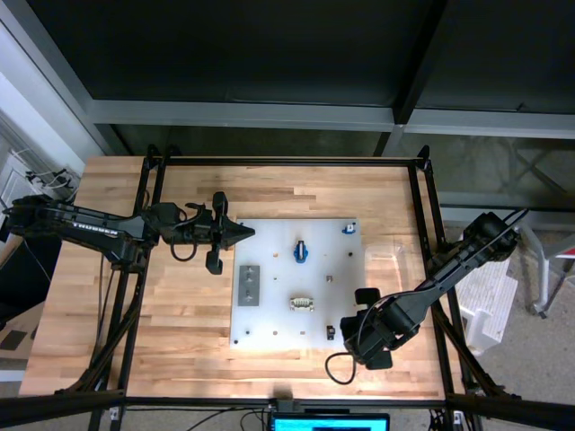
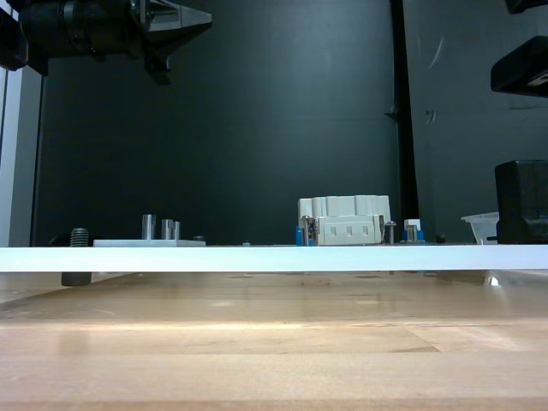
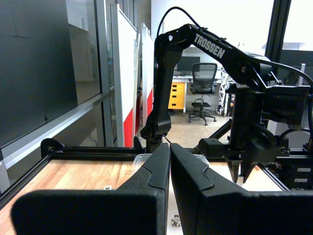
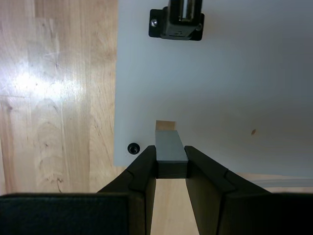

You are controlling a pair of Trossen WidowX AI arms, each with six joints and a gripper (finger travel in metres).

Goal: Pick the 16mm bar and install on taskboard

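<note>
Right hand (image 4: 170, 157) clamped on the 16mm bar (image 4: 171, 149), bar held over the near right edge of the white taskboard (image 1: 278, 301), left hand (image 3: 169, 147) pressed together, high above the board's far left corner, wooden desk (image 1: 180, 305) beneath.

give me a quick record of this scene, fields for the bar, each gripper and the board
bar: 16mm bar, held between the right gripper's fingers, its end beside a square cutout; not in a seat
right gripper: right gripper shut on the bar, low over the board's near right corner
left gripper: left gripper shut, empty, raised high above the board's left edge
board: white task board on the wooden table, black mount just beyond the bar
</note>
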